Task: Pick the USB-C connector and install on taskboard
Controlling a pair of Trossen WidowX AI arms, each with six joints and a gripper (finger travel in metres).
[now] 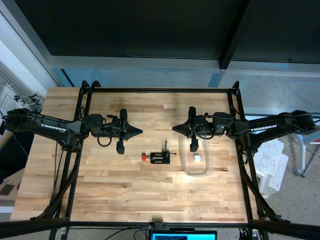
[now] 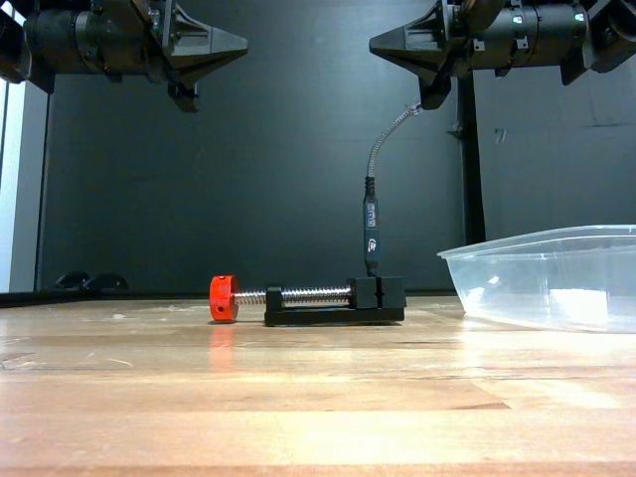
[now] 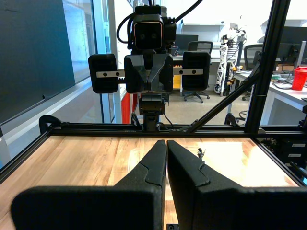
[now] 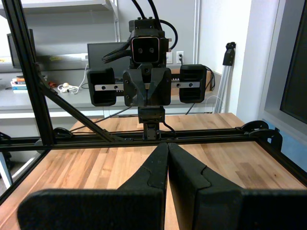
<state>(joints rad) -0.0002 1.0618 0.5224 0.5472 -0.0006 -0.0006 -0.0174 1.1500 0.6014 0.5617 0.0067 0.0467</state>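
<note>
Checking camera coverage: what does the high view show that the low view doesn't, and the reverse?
Only the high view: the black frame around the table and a lit screen at its near edge. Only the low view plainly: the USB-C connector standing upright on the taskboard, springy tail curving up. Both: taskboard, clear tray beside it, and the left gripper and right gripper raised above the table, tips facing, jaws shut.
</note>
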